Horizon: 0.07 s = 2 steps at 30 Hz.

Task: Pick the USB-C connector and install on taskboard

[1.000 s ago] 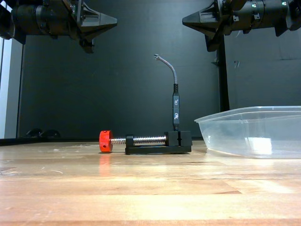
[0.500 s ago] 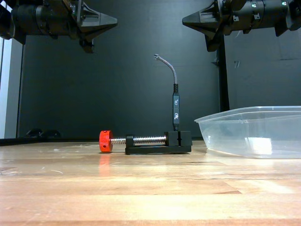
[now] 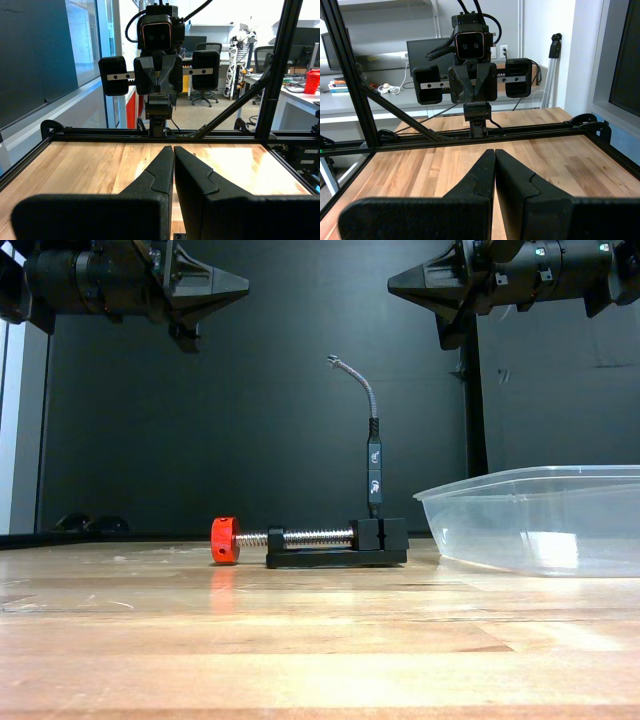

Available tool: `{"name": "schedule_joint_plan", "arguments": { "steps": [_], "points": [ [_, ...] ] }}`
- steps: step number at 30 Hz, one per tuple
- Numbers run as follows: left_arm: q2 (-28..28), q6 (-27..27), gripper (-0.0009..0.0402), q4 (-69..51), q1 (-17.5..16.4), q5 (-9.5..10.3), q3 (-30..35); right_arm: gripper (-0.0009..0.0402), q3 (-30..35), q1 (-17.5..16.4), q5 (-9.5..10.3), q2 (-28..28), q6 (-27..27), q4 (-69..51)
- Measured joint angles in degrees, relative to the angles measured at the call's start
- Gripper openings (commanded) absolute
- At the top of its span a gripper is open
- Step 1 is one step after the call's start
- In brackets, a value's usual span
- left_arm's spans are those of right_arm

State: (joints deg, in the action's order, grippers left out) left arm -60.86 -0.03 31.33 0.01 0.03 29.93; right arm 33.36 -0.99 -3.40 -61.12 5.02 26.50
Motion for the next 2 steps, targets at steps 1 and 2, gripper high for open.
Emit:
{"name": "schedule_joint_plan", "arguments": {
  "steps": [1, 2],
  "points": [
    [0.0, 0.0, 0.0000, 0.0, 0.0, 0.00, 0.0, 0.0000, 0.0, 0.0, 0.00, 0.0, 0.0, 0.0],
    [0.0, 0.0, 0.0000, 0.0, 0.0, 0.02, 0.0, 0.0000, 0.0, 0.0, 0.02, 0.0, 0.0, 0.0]
  ]
}}
